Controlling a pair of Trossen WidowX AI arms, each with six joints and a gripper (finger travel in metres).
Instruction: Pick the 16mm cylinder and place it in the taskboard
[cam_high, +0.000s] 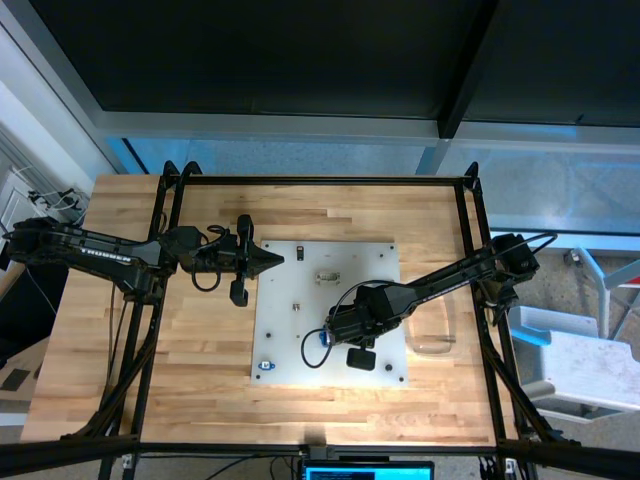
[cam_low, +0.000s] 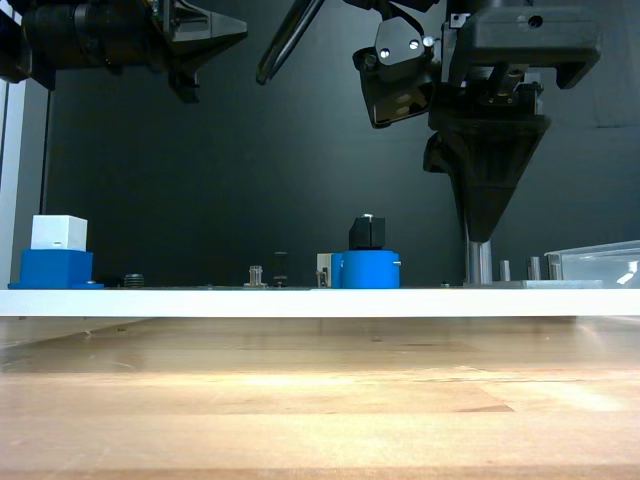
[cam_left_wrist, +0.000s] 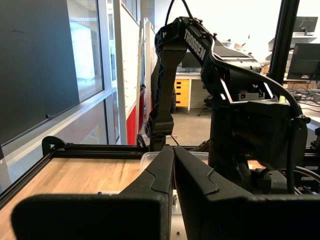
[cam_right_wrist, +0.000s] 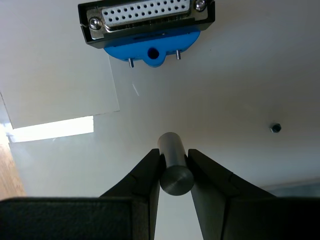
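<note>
High view, right hand (cam_high: 337, 330): set low over the taskboard (cam_high: 290, 335), which lies on the table (cam_high: 120, 340); the cylinder under it is too small to pick out here
High view, left hand (cam_high: 272, 258): well apart from the right hand, hovering at the board's opposite edge; clear of the work
Low view, 16mm cylinder (cam_low: 479, 262): upright directly beneath the right hand's tapered fingers (cam_low: 480, 215); its lower end is at board level; I cannot tell whether it sits in a hole or only on the surface
Low view, left hand: raised well above the board
Left wrist view, left hand: fingers pressed together on nothing; clenched and idle
Right wrist view, grasp: right hand clenched on the cylinder, pinched between both fingers near its upper end; its axis runs straight away from the hand to the board
Right wrist view, blue connector (cam_right_wrist: 150, 45): beyond the fingertips, apart from the cylinder; no hole shows around the cylinder's far end
Step in hand, judged: seating the cylinder; keep it vertical and press down gently; a tilt may jam it at a hole's rim; release only once it is seated, then lift straight up
</note>
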